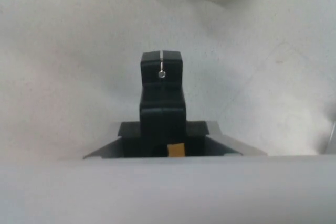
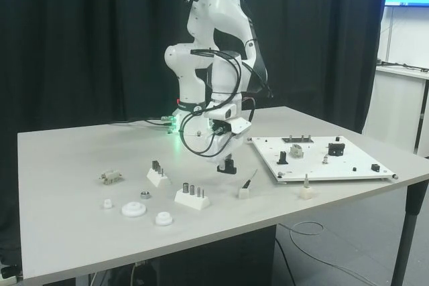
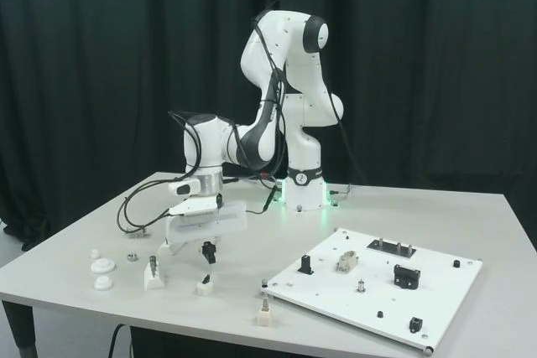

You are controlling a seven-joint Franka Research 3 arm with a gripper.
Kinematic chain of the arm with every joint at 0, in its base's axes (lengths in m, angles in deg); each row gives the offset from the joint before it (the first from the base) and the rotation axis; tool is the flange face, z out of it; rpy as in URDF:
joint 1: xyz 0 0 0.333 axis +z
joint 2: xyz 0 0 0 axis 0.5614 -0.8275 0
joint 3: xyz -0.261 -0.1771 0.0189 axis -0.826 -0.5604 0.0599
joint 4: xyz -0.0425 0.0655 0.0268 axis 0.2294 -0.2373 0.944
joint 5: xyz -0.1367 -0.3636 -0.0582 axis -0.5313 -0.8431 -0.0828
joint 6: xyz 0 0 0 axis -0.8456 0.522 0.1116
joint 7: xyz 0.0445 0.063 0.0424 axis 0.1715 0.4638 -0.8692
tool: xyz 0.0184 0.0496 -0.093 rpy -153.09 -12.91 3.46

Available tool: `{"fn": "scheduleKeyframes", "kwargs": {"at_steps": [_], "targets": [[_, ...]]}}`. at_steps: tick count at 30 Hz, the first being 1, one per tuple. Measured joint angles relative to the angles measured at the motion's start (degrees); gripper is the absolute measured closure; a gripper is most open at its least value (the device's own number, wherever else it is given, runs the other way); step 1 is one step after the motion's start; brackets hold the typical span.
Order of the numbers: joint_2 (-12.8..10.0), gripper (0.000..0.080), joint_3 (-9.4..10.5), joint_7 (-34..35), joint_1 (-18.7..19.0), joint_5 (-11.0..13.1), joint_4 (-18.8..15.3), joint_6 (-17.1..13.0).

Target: Place D-SUB.

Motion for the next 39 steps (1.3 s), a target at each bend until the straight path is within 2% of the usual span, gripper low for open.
{"fn": "scheduleKeyframes", "kwargs": {"at_steps": [12,39], "targets": [[1.2,0.0648,-0.24,0.4,0.0,0.0,0.8,2.0],[1.4,0.0648,-0.68,1.8,0.0,0.0,2.4,4.6]]}}
